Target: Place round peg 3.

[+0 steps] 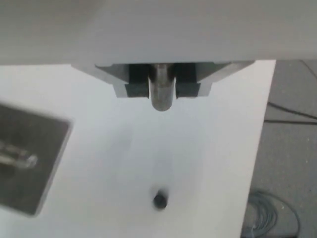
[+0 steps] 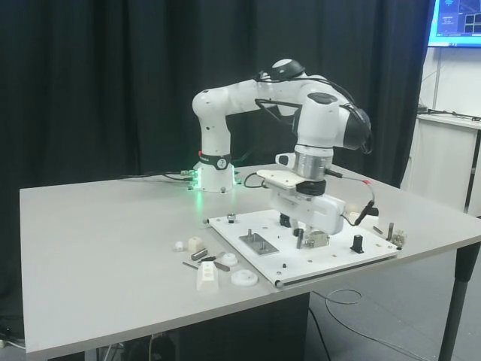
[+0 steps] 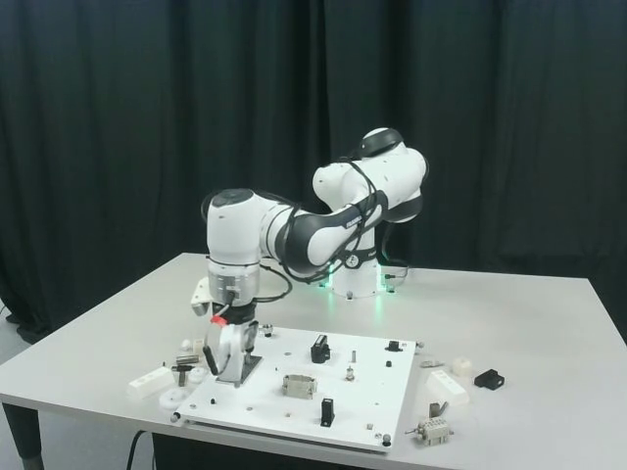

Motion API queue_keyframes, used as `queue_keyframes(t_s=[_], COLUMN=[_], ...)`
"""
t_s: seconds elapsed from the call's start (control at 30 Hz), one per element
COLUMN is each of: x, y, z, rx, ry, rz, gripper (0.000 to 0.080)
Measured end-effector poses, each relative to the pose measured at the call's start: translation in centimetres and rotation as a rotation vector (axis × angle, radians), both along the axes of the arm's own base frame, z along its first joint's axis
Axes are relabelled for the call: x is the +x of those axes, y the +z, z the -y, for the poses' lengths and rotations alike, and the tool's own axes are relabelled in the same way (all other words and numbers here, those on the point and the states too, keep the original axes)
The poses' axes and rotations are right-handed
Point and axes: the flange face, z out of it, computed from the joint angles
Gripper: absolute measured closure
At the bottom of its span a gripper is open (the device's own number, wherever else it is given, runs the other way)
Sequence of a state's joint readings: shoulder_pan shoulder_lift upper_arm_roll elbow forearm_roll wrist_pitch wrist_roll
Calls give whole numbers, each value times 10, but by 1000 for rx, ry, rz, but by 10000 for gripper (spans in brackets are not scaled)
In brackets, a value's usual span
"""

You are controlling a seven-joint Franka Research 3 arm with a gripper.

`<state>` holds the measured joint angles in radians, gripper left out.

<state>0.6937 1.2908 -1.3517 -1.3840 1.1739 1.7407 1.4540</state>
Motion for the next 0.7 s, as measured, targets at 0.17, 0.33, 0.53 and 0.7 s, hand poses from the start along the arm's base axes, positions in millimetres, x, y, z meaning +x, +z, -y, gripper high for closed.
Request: queue_keyframes(t_s=[0.17, 0.33, 0.53, 0.7], x=[-6, -16, -30, -44], y=[3, 4, 6, 6], z=[18, 41, 70, 95], rx=[-21, -38, -61, -77], ry=[21, 43, 150, 194], rz=[-14, -25, -34, -37], gripper=[693, 693, 693, 693])
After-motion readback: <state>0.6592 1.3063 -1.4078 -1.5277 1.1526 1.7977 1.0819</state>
